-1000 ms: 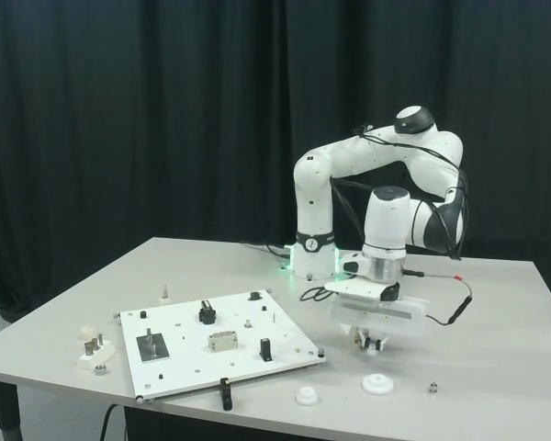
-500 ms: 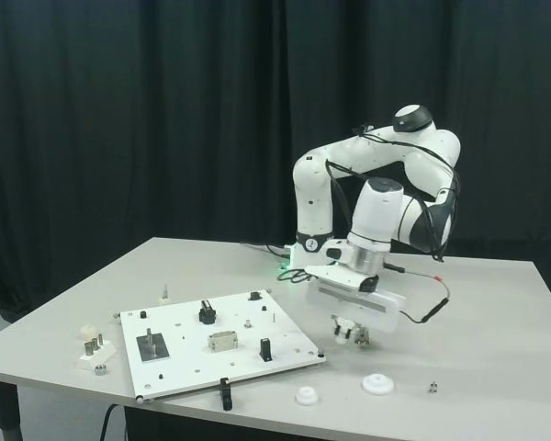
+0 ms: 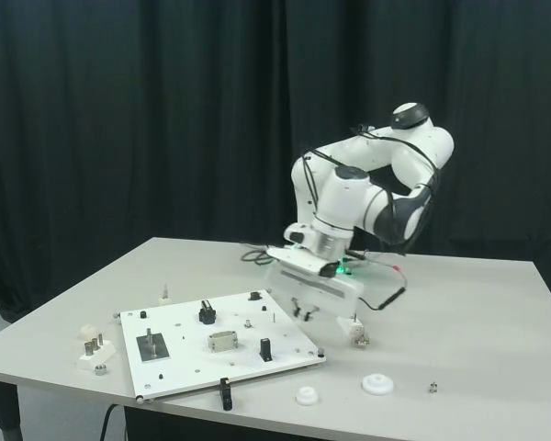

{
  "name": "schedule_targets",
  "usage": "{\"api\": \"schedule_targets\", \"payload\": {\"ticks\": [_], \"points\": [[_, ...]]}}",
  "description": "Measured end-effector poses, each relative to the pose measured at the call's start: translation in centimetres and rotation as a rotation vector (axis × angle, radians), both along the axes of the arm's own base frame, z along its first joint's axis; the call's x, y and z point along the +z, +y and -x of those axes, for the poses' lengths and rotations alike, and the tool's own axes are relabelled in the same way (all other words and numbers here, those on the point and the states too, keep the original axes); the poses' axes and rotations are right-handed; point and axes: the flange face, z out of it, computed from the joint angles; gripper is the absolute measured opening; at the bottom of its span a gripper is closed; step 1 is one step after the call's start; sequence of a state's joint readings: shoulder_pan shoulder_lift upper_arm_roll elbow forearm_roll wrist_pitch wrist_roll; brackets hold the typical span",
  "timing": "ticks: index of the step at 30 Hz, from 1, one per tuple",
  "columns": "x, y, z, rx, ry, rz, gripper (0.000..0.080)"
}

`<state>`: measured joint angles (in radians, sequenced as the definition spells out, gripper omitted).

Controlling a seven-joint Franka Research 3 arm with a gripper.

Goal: Insert small gear.

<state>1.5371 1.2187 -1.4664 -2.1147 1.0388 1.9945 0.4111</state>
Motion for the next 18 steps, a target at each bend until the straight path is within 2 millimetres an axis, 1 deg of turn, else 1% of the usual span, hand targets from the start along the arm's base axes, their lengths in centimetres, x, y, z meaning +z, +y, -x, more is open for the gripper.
{"api": "schedule_targets", "payload": {"ticks": [8,18], "points": [[2.0,-4.8,0.2,0.012,0.015,0.031,0.0143],[3.6,-11.5,0.5,0.03,0.04,0.045,0.0143]]}}
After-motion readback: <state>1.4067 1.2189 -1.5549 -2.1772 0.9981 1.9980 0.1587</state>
